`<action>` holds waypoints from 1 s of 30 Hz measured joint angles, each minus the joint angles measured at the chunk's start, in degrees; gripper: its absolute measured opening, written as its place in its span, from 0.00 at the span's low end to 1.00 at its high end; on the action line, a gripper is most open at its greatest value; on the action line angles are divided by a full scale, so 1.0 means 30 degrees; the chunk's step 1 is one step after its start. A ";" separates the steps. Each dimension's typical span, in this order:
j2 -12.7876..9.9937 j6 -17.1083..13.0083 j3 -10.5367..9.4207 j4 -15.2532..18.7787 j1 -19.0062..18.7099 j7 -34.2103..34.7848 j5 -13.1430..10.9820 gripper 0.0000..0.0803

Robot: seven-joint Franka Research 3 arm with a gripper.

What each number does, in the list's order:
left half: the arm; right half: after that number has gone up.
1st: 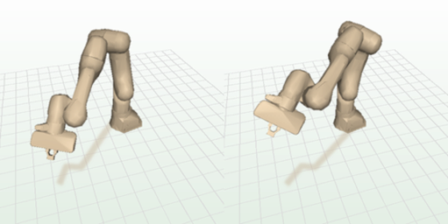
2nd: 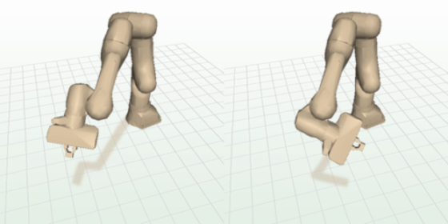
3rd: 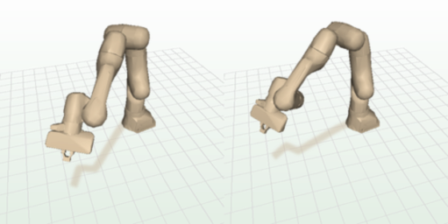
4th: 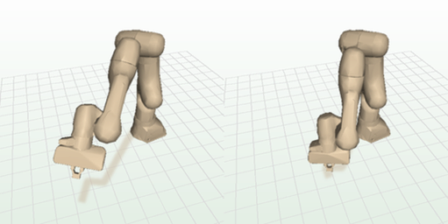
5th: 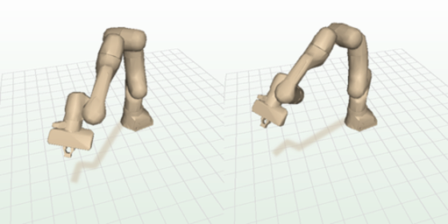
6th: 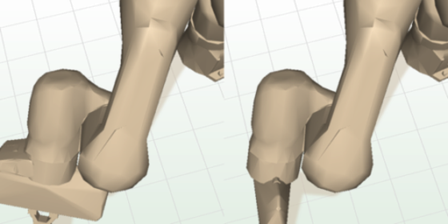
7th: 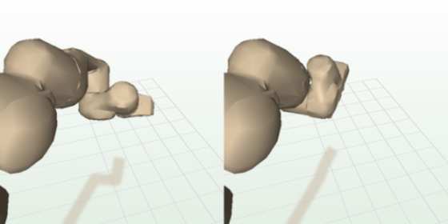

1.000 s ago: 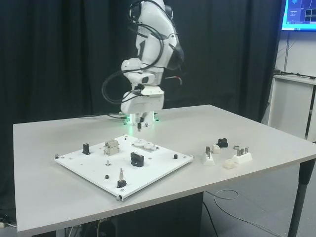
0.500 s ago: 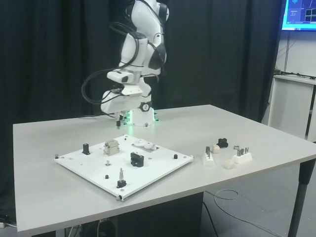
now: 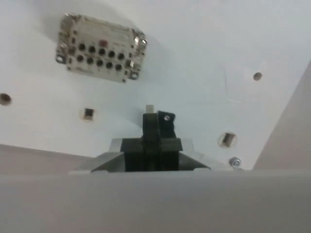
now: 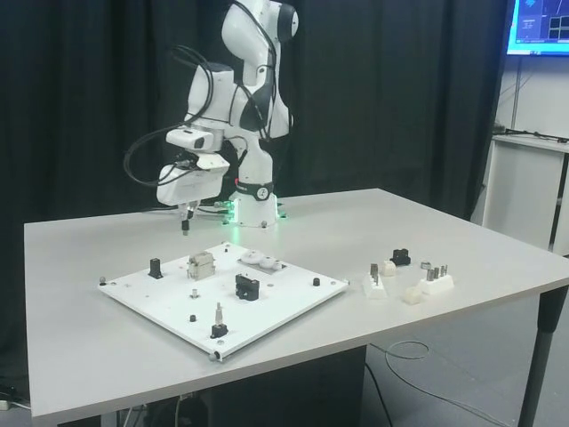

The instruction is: Insert USB.

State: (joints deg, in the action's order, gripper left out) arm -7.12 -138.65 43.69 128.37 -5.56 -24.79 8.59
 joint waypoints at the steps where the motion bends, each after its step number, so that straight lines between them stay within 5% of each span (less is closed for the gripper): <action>1: 0.0069 -0.0309 0.0127 0.0160 0.0000 -0.0141 0.0000 0.08; 14: 0.0600 -0.3068 0.1353 0.1555 0.0001 -0.2435 0.0000 0.08; 30: 0.0610 -0.3645 0.1880 0.1756 0.0001 -0.5678 0.0000 0.08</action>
State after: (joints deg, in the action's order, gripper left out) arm -5.29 -149.59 49.33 133.64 -5.56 -41.82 8.59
